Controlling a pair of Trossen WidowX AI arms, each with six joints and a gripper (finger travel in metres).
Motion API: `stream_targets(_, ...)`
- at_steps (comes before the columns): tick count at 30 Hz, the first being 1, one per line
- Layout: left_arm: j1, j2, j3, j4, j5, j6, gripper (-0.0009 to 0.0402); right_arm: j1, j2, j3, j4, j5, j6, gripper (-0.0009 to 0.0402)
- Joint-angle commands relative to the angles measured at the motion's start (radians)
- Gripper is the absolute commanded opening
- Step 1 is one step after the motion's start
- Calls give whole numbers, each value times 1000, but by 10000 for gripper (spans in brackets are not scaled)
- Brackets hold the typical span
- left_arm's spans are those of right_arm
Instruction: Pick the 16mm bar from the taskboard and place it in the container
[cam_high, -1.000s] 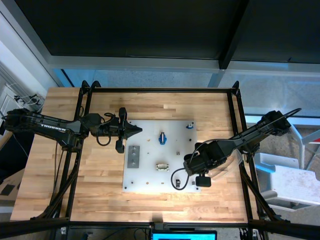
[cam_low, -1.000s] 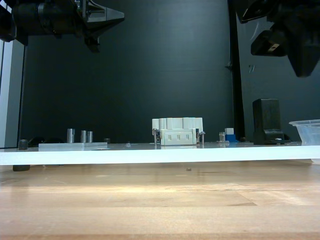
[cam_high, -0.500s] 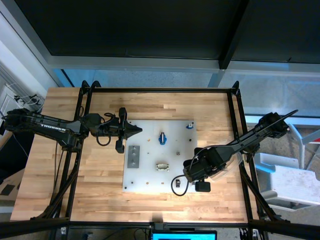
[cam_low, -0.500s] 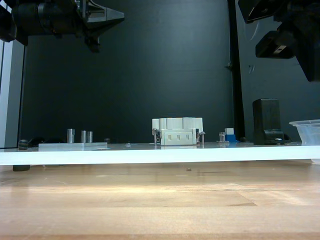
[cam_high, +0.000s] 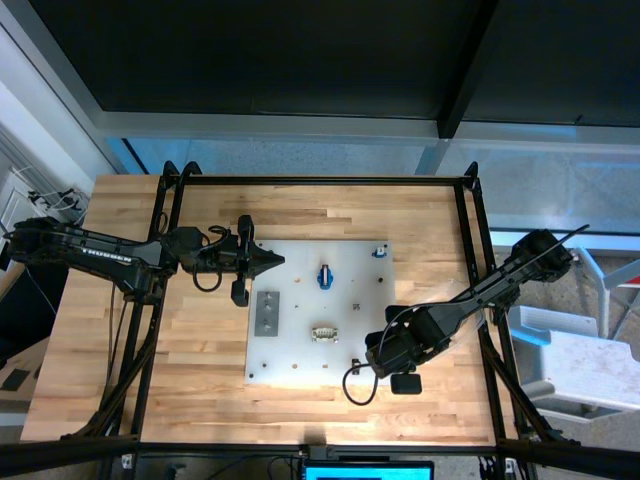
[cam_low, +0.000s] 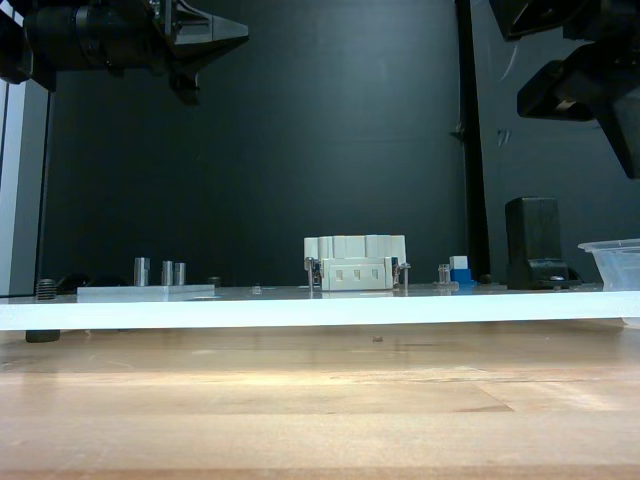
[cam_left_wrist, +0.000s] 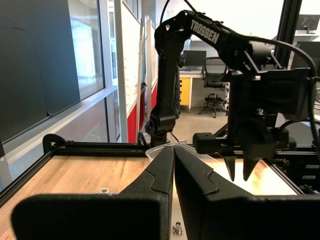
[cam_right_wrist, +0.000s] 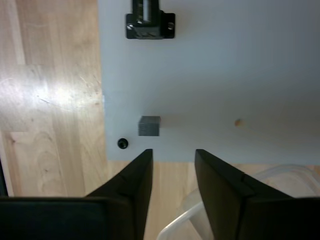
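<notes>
Right claw (cam_right_wrist: 172, 152) is shifted toward the near edge, held apart | 16mm bar (cam_right_wrist: 149, 126) is seen on taskboard (cam_right_wrist: 225, 75) just ahead | approach step; descent is needed | left claw (cam_left_wrist: 172, 165) is parked high, together

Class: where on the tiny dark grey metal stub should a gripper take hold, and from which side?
I would take the tiny dark grey metal stub across its two flat sides, coming down from above: its squarish top faces up, with bare white square board around it. The right gripper hangs open near it; the left gripper, shut, is over the board's left edge.
</notes>
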Motion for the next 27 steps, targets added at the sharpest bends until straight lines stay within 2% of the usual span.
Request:
stream_targets(1, 0, 0, 0, 0, 0, 0, 0, 5, 18, 20, -4, 1, -1, 156)
stream_targets(8, 0, 0, 0, 0, 0, 0, 0, 21, 41, 30, -2, 1, -2, 221)
stream_targets(12, 0, 0, 0, 0, 0, 0, 0, 24, 50, 30, 0, 2, -2, 243)
stream_targets(16, 0, 0, 0, 0, 0, 0, 0, 29, 66, 30, 6, 29, -10, 250)
stream_targets(27, 0, 0, 0, 0, 0, 0, 0, 40, 100, 11, 43, 28, -11, 249)
